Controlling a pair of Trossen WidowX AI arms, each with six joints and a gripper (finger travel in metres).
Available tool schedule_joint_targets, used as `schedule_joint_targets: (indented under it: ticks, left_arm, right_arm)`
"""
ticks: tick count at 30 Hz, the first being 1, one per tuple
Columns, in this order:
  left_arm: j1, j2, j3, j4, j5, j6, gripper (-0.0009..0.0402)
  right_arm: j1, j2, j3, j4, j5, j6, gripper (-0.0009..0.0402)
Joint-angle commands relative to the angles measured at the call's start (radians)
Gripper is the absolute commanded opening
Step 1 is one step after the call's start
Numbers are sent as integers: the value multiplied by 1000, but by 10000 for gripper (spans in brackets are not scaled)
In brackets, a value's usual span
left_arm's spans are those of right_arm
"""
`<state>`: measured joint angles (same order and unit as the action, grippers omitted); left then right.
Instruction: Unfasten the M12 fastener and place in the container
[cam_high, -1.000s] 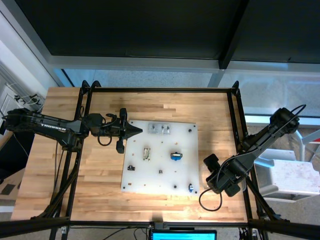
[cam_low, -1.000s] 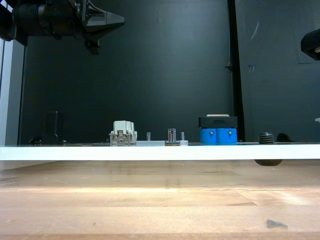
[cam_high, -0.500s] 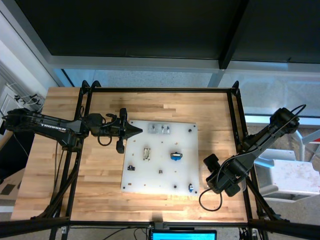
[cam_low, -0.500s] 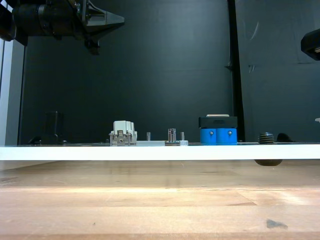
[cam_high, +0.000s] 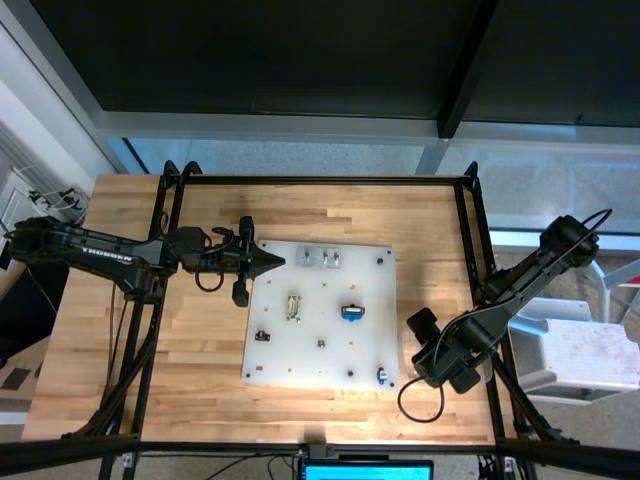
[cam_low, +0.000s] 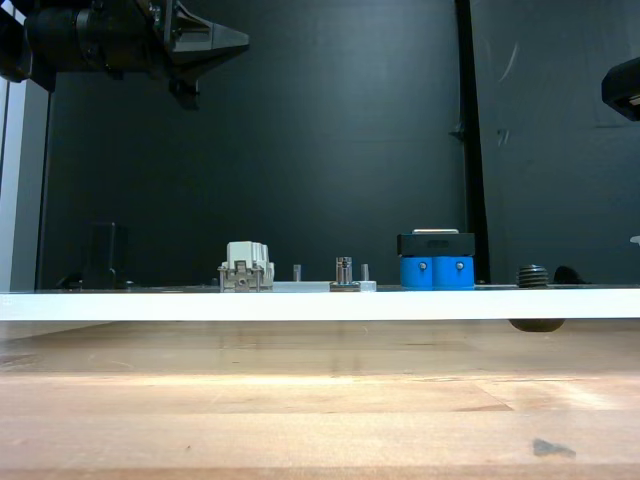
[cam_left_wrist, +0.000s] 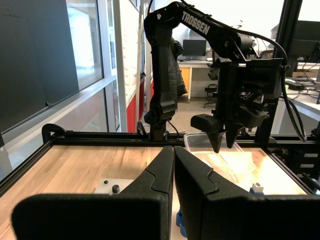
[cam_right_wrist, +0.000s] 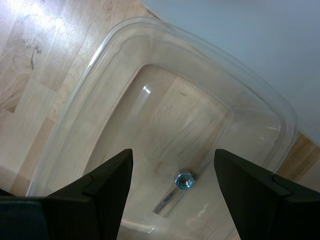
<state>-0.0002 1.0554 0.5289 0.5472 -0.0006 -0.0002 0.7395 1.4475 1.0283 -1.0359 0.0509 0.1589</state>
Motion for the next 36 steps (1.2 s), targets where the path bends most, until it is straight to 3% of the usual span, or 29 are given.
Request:
schedule_joint_targets:
  ticks: [1,36]
  left_arm:
    - [0,0,0,0,0,0,0]
    - [0,0,0,0,0,0,0]
  right_arm:
    - [0,0,0,1,1,1,227]
    - [0,0,0,2,1,17,227]
